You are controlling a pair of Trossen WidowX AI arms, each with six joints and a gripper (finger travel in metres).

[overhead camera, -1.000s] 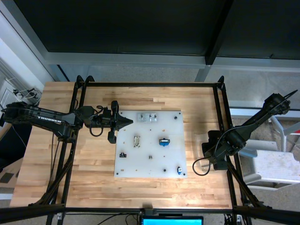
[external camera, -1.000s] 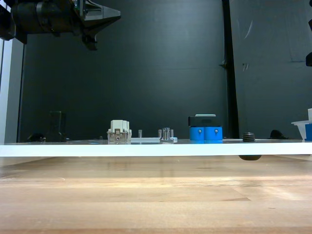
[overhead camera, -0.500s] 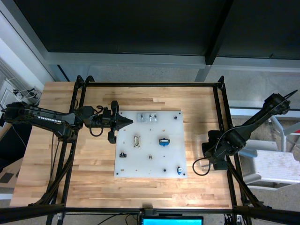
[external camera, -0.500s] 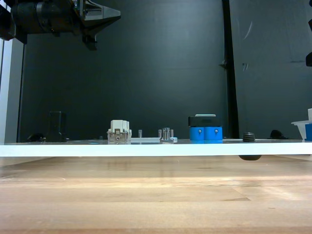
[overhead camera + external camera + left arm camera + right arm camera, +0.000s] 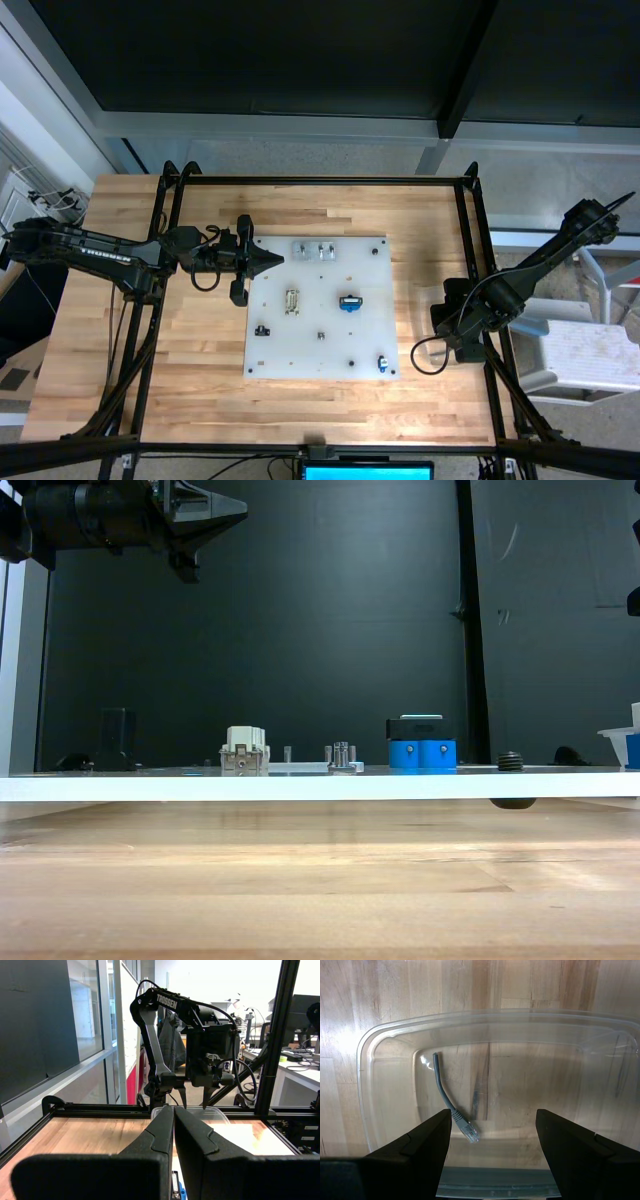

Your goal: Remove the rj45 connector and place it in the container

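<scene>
The plug (image 5: 469, 1132) (short cable (image 5: 441, 1087) attached) lies in the tray (image 5: 370, 1060), below the right hand (image 5: 492, 1115), right of the board (image 5: 300, 340) on the worktop (image 5: 200, 390). The left hand (image 5: 272, 259) hovers over the board's left edge.

At three o'clock from above, the right gripper (image 5: 455, 320) hides most of the tray (image 5: 426, 296); the low view crops the left gripper (image 5: 240, 517), ten o'clock.

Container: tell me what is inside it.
The rj45 connector on a short grey cable lies inside the container, below the open right gripper. Its fingers cover two corners. The left gripper, shut, hovers at the board's left edge.
</scene>
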